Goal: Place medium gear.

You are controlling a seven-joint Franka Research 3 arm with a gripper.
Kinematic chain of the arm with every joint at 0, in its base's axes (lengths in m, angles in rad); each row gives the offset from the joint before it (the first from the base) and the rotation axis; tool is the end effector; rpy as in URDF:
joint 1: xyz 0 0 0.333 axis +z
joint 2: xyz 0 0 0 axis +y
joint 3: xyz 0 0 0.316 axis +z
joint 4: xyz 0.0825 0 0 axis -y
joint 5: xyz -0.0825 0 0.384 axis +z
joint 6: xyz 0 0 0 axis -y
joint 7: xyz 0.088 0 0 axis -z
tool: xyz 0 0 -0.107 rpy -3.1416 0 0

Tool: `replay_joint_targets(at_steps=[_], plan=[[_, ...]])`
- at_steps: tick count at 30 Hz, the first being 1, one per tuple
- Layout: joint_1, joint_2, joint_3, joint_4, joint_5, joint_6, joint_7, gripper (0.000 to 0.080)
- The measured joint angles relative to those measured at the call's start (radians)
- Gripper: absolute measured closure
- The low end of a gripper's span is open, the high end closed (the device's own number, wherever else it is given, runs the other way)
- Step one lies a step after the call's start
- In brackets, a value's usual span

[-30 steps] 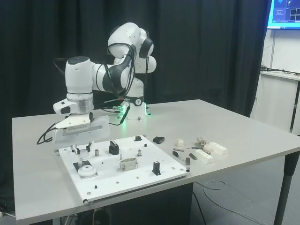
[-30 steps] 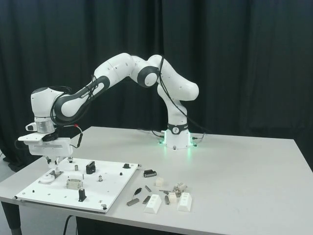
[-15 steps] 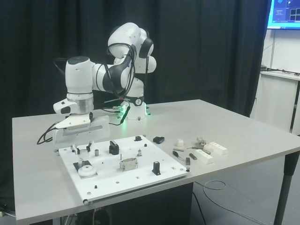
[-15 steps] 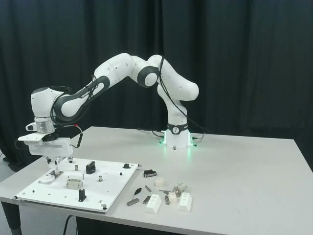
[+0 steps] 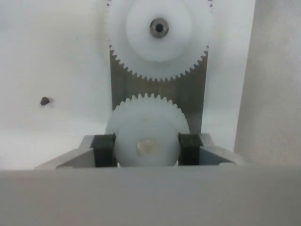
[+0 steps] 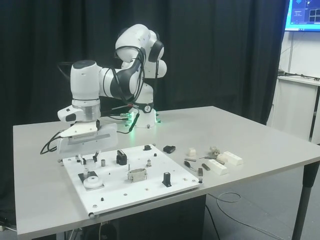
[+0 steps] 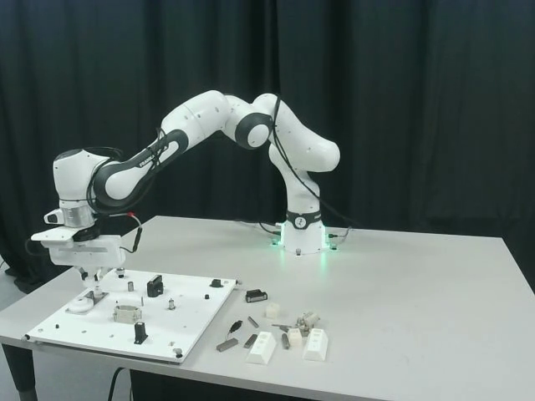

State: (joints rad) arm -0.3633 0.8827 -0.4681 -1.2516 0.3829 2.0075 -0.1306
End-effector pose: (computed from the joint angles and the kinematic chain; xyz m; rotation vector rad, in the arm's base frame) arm 0.5810 -0.4686 0.2595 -2.9344 1.1149 0.0626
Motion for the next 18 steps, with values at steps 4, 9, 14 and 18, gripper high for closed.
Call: replay_joint_targets(at_steps=[4, 9, 14, 18], plan=[[0.007, -0.003, 0.0, 0.0, 0.002, -0.019, -0.002, 0.0521], [0.021, -0.014, -0.002, 0.0, 0.002, -0.056, -0.002, 0.0521], [0.042, -0.03, -0.016, 0.0, 0.002, -0.098, -0.002, 0.0521], [0.065, -0.044, -0.031, -0.002, 0.003, -0.133, -0.002, 0.0521]])
